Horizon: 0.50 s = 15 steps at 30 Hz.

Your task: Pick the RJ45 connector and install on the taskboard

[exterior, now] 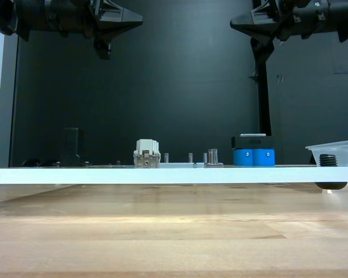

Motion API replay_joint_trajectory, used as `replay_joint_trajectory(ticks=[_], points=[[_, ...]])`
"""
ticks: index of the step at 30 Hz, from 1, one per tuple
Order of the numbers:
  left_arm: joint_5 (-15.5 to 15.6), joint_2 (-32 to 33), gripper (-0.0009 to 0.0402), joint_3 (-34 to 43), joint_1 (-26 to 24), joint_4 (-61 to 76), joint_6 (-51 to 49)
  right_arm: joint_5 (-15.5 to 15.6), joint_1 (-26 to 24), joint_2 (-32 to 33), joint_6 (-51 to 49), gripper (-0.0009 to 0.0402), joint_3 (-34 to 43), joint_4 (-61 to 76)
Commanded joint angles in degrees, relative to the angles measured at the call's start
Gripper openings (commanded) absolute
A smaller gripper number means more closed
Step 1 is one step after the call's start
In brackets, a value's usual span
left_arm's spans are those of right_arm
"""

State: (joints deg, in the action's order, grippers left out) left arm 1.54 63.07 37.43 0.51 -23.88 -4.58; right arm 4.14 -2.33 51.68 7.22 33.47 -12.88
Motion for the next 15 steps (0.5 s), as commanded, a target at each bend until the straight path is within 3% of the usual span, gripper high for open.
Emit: replay_joint_trajectory(ticks=[1,10,15], points=[[0.0,0.02,0.0001,0.02,0.0,0.0,0.0,0.02,0.35,-0.61,-0.26,0.0,3.1,9.16],[0.0,0.02,0.0001,0.02,0.02,0.0,0.0,-0.61,5.01,-0.92,-1.77,0.0,14.69,43.65],[0.0,0.02,0.0001,0.02,0.02,-0.02,0.0,-5.38,8.7,-0.92,-2.14,0.0,20.59,60.04]])
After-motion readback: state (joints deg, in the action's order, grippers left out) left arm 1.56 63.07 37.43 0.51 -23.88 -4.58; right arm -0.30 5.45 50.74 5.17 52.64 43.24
